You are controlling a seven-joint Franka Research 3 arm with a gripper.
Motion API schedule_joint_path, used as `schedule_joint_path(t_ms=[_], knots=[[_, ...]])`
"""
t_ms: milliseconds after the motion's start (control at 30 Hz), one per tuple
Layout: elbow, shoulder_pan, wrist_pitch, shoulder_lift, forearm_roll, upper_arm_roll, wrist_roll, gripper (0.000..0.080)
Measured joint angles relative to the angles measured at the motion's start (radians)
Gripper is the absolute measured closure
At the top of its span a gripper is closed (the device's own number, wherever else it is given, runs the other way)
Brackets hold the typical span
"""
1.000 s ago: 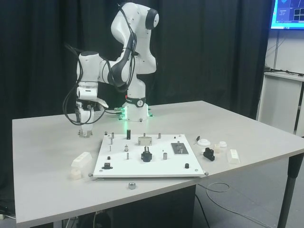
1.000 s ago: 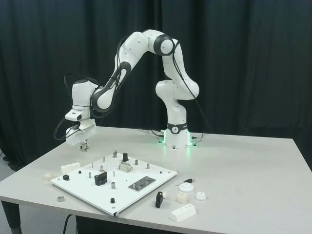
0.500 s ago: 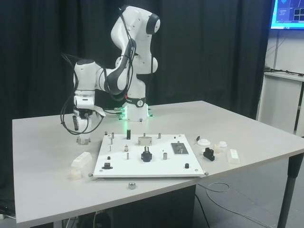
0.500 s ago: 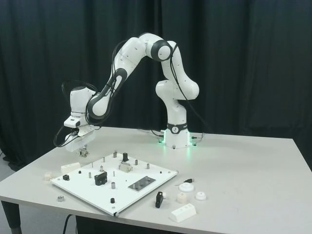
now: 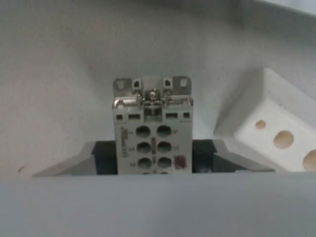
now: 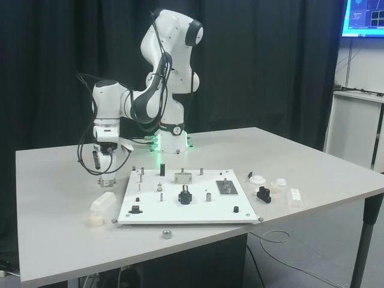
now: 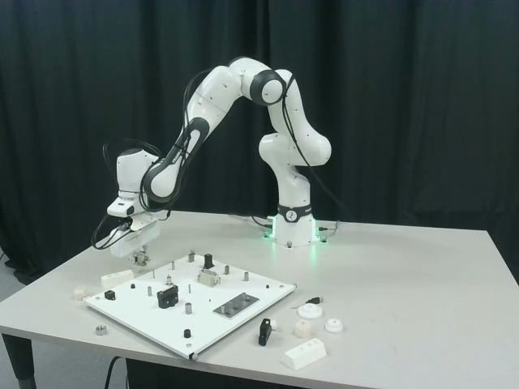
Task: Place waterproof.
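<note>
We see the waterproof connector (image 5: 152, 129), a small white block with rows of round holes, grasped between the fingers (image 6: 107, 178) and held low over the grey surface (image 6: 54, 180). Just beside it lies a white block (image 5: 270, 129). The white board (image 6: 186, 198) sits near, beyond the arm (image 7: 203, 113).

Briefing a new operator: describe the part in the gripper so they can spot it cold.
Start at the white board on the grey table, then go to the table strip just off the board's corner nearest the gripper. Held between the fingers there is a small white connector block. Unlike the plain white block lying beside it, its face has two columns of round sockets and a metal clip on top.
</note>
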Motion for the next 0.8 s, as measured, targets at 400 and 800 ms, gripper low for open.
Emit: schedule_joint_path(t_ms=[400, 800], knots=[[0.001, -0.002, -0.003, 0.006, 0.02, 0.0, -0.014, 0.0492], [0.011, -0.005, -0.004, 0.007, 0.02, -0.002, -0.06, 0.0077]])
